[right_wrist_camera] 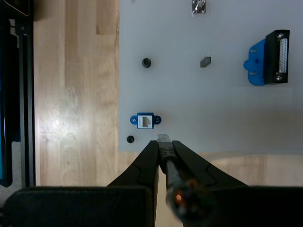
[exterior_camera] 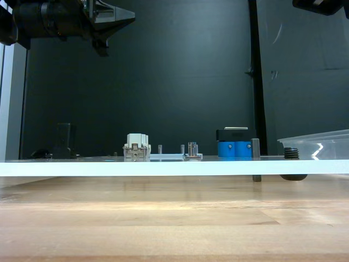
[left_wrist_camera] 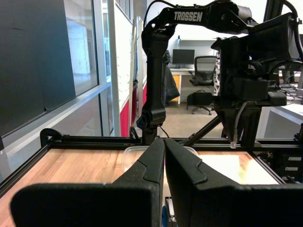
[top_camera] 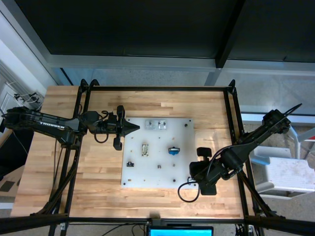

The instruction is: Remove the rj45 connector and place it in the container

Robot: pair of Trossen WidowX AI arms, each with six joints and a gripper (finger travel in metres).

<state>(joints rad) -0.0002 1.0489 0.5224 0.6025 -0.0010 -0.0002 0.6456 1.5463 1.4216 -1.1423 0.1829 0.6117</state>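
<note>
**A:** How does it stand, from the big things to the small?

**B:** On the wooden table point(top_camera: 98, 187) lies the white board point(top_camera: 157, 169). The left gripper point(top_camera: 134, 127) hangs at the board's left edge, its fingers pressed together with nothing between them. The right gripper point(right_wrist_camera: 164, 142) is over the near right corner of the board. It is clamped on the rj45 connector point(right_wrist_camera: 164, 137), just behind the plug. The plug is out of the small blue socket point(right_wrist_camera: 146, 120), close beside it and not touching.

**A:** So the step is the carrying?

**B:** I judge so. The container point(top_camera: 156, 125) stands on the far part of the board, near the left gripper's tip and well apart from the plug. I would lift first, because the blue D-sub fitting point(right_wrist_camera: 265, 57) lies about on the way. The grip should be firm, as the black cable point(right_wrist_camera: 169, 165) trails behind and may pull. The fingers should part only when the plug is low and inside the clear walls.

**A:** And the counts?

**B:** One table, one board, two grippers, one container, one D-sub fitting, one cable, one blue socket, one rj45 connector.
</note>
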